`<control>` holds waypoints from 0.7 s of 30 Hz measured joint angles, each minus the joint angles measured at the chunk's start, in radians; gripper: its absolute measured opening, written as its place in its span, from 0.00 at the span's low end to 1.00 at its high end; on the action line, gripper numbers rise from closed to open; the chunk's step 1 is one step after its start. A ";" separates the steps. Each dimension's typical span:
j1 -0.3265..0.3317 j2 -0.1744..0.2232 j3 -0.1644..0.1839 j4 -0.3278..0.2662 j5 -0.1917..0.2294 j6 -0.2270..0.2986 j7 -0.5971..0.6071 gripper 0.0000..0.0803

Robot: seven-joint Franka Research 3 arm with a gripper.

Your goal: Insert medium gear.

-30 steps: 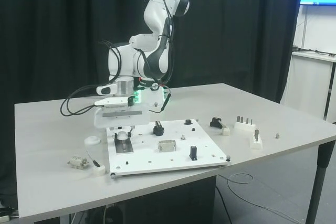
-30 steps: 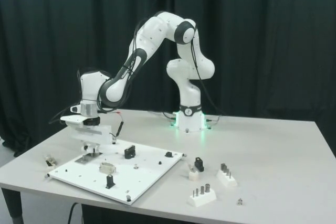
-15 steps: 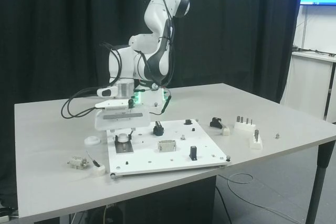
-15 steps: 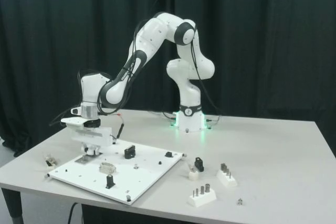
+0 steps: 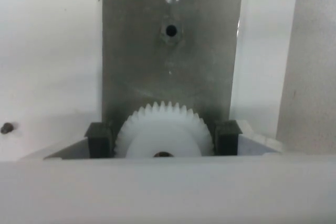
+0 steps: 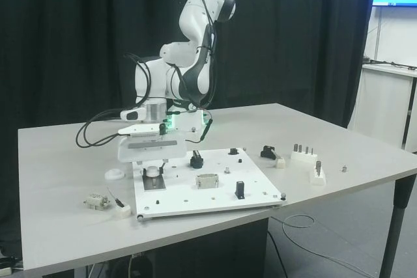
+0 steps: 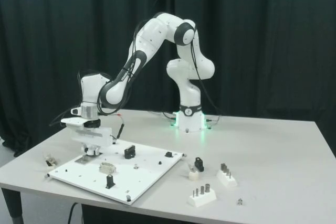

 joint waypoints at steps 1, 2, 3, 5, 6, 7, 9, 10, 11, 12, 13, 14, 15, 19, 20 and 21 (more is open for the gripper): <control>0.000 0.000 0.000 0.000 0.000 0.000 -0.006 0.50; 0.000 0.000 0.000 0.000 0.000 -0.001 -0.012 0.50; 0.000 0.000 0.000 0.000 0.000 -0.001 -0.018 0.50; -0.001 0.000 0.000 0.000 0.000 -0.002 -0.029 0.50; -0.001 0.000 0.000 0.001 0.000 -0.003 -0.034 0.50; -0.001 0.000 0.000 0.001 0.000 -0.004 -0.038 0.50; -0.002 0.000 0.000 0.002 0.000 -0.005 -0.046 0.50; -0.002 0.000 0.000 0.002 0.000 -0.006 -0.051 0.50; -0.002 0.000 0.001 0.002 0.000 -0.006 -0.055 0.50; -0.003 0.000 0.001 0.003 0.000 -0.007 -0.060 0.50; -0.003 0.001 0.001 0.003 0.000 -0.008 -0.066 0.50; -0.004 0.001 0.001 0.004 0.000 -0.009 -0.073 0.50; -0.004 0.001 0.001 0.004 0.000 -0.011 -0.080 0.50; -0.007 0.003 0.001 0.009 0.000 -0.021 -0.117 0.50; -0.008 0.003 0.001 0.011 0.000 -0.024 -0.129 0.50; -0.009 0.004 0.001 0.013 0.000 -0.028 -0.142 0.50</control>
